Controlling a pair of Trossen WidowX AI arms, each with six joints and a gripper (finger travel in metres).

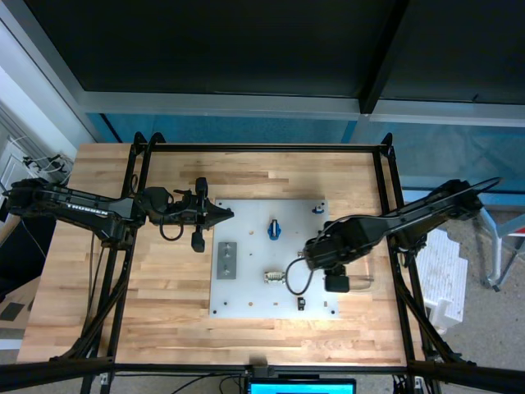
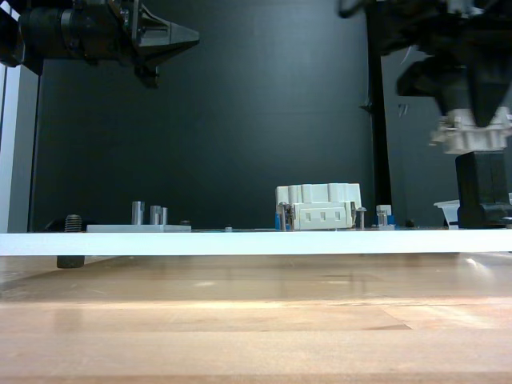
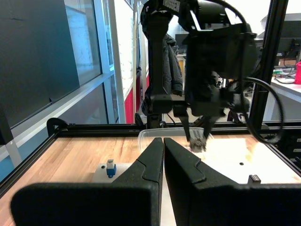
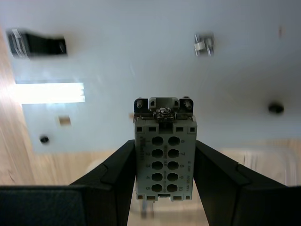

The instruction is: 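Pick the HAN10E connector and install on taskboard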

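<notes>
The HAN10E connector [image 4: 164,160] is clamped between the two fingers of the right gripper [image 4: 163,145]. Its numbered pin holes face the wrist camera, and a metal tab with a screw sits at its far end. The jaws are parted only by the connector's width and press on both long sides. The connector hangs clear of the taskboard [image 1: 246,295], over the board's right part. In the low view a dark block [image 2: 483,188] under it looks like part of the arm, though I cannot be sure.

On the board, just to the gripper's left, sits a beige fitting [image 1: 272,277]. Farther off are a blue knob [image 1: 274,229] and a grey metal block [image 1: 225,261]. A small black part [image 1: 301,304] lies by the near edge.

The left gripper [image 1: 223,213] hovers high, just off the board's far left corner, its fingers closed together and empty.
</notes>
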